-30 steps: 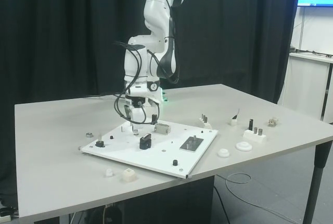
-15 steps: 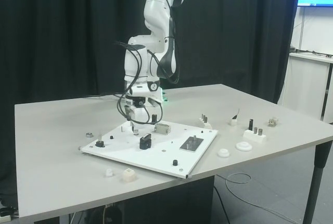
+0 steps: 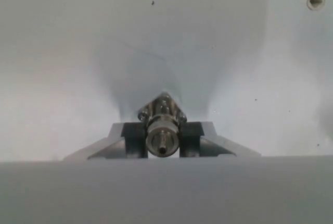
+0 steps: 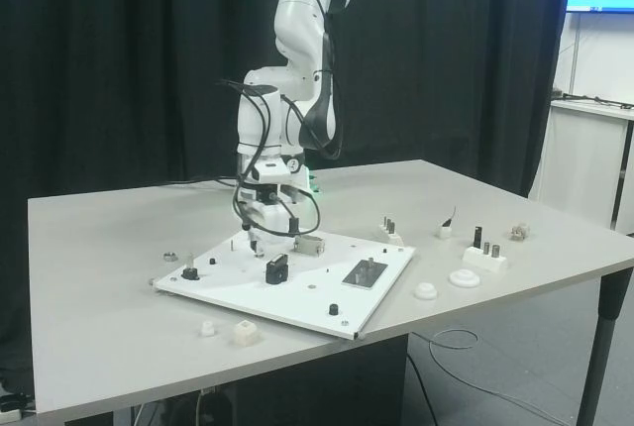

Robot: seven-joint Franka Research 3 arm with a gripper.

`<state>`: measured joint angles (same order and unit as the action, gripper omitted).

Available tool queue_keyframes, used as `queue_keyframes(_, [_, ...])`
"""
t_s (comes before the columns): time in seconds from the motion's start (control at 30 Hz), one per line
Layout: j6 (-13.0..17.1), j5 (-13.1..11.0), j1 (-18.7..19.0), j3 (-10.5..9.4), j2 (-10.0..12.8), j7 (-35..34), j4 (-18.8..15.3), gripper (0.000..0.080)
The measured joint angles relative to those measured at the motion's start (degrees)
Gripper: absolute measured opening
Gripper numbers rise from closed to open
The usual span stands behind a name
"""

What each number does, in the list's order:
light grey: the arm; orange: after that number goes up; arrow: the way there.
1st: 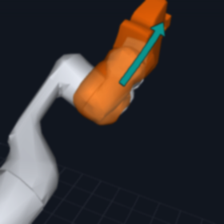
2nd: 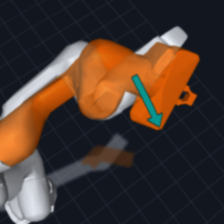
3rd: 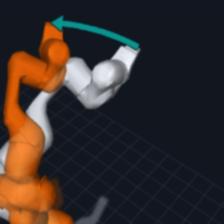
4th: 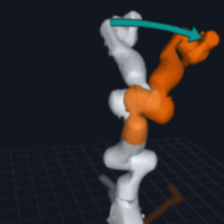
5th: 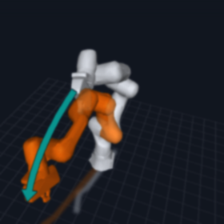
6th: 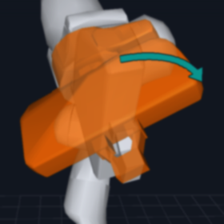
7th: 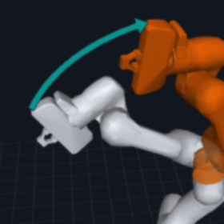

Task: Insert BNC.

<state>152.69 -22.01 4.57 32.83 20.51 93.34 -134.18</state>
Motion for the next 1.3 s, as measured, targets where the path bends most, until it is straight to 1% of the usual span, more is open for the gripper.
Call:
queue_keyframes(0.43, [-0.1,0.4,0.0,0.00,0.1,6.1,0.1,0.0127])
queue_keyframes(0.67, [-0.1,1.2,0.1,-0.01,0.1,10.5,0.2,0.0127])
queue_keyframes(1.03, [-0.2,3.5,0.3,-0.05,0.2,18.6,0.4,0.0127])
queue_keyframes(1.3, [-0.2,5.1,0.4,-0.11,0.3,20.4,0.5,0.0127])
